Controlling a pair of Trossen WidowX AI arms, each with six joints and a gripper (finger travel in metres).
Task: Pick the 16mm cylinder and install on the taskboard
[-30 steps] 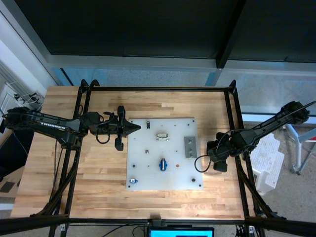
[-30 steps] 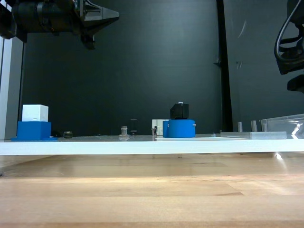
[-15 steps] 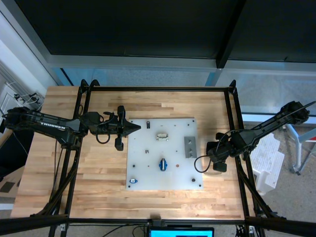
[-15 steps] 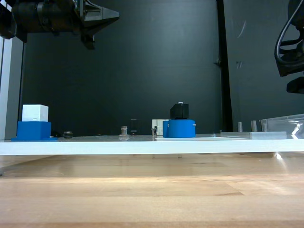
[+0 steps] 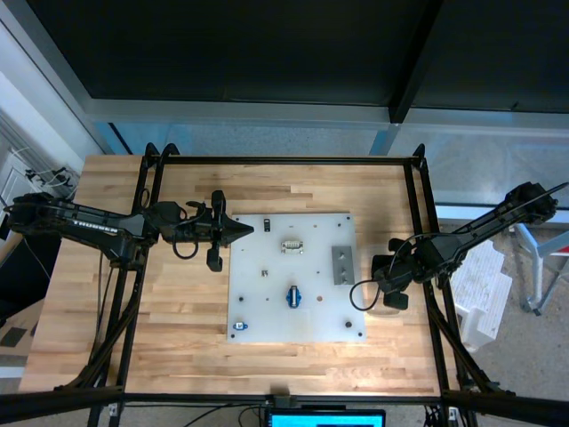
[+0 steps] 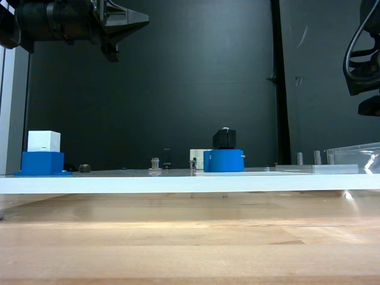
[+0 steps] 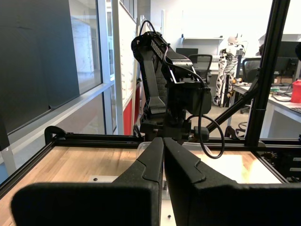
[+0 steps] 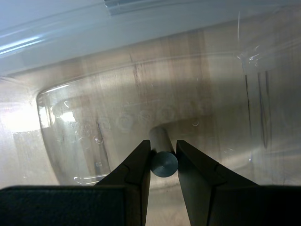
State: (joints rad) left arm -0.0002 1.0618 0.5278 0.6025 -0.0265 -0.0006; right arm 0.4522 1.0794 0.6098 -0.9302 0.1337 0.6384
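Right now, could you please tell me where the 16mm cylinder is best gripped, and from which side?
Grip the 16mm cylinder by its curved sides, near the flat end facing the right wrist camera, coming in along its axis into the clear tray. The right claw sits so, a finger against each side. The left claw, shut, hangs high beside the taskboard's left edge.

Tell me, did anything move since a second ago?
Nothing visibly moved. The right gripper stays shut on the cylinder over the tray. The left gripper stays shut, parked high above the taskboard's left edge.
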